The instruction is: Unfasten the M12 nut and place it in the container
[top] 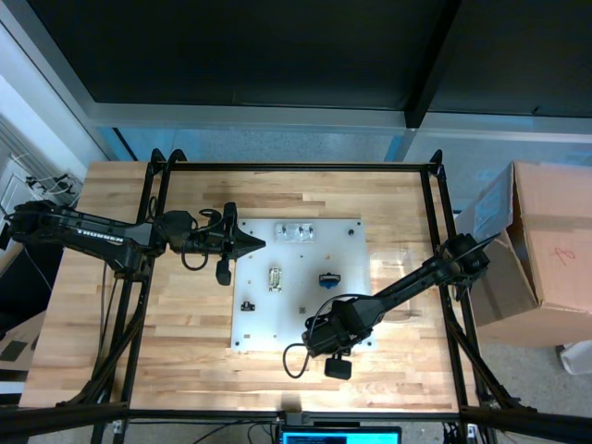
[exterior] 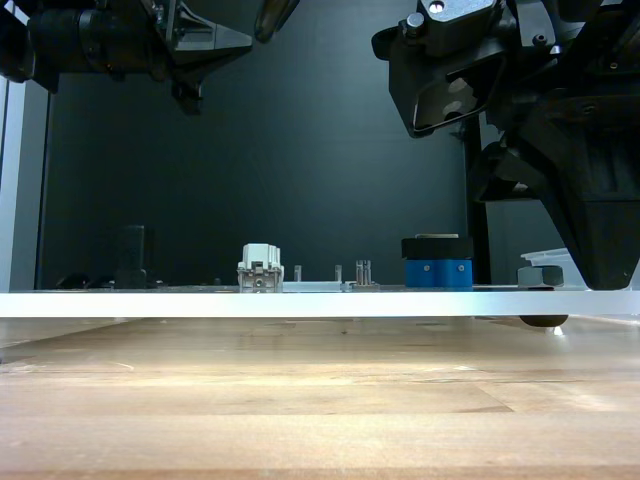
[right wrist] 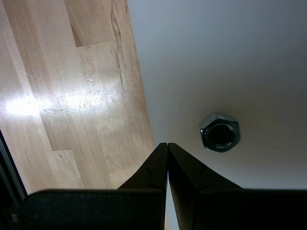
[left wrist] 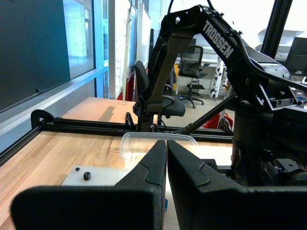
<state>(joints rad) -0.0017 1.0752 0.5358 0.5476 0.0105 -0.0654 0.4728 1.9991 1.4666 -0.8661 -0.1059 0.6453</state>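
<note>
Now the right claw [right wrist: 167,143] is pinched shut on nothing, just beside the nut [right wrist: 220,132], maybe lining up a grab. The nut sits on the board [right wrist: 216,57], not in the container [left wrist: 134,143]; whether on its stud, I cannot tell. The left claw [left wrist: 166,143] hangs high, shut too.

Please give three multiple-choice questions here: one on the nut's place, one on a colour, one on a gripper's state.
1. Where is the silver nut? A) in the clear container B) on the white board C) in a gripper
2. Body colour of the black-topped block? A) red B) blue C) yellow
3. The right gripper, over the board's near edge, is A) shut on nothing B) shut on the nut C) open
Answers: 1 B, unheld, beside the shut fingers; whether on its stud, I cannot tell. 2 B, low view. 3 A, fingers meet. The left gripper, also shut, hovers over the board's far left.
</note>
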